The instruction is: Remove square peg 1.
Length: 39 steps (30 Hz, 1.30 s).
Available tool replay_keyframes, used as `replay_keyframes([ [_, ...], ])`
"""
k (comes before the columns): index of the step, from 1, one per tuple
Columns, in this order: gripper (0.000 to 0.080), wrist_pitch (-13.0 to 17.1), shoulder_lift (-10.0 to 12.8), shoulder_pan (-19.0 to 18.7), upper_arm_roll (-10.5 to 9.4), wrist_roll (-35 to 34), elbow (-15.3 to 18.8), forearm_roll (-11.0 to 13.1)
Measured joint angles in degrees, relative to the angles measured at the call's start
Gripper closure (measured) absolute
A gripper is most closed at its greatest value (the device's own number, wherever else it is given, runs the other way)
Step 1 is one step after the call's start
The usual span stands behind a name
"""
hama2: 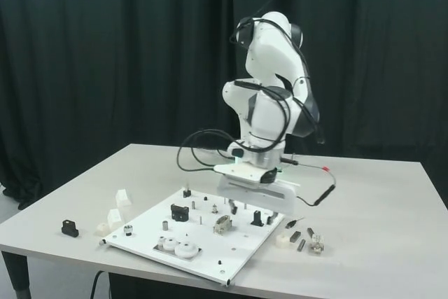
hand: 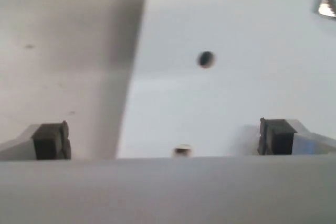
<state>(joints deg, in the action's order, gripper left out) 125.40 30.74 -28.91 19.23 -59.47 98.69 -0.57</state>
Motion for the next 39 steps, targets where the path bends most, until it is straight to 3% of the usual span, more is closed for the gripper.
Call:
replay_keyframes([
  [18, 0.0003, -4.0, -3.1, 5.8, -0.11, 7.7, 2.4, -0.9],
  [30, 0.0003, -3.8, -6.0, 8.7, -0.13, 11.2, 6.4, -2.0],
  [39, 0.0003, -1.2, -7.2, 10.7, -0.17, 20.0, 9.6, -2.2],
])
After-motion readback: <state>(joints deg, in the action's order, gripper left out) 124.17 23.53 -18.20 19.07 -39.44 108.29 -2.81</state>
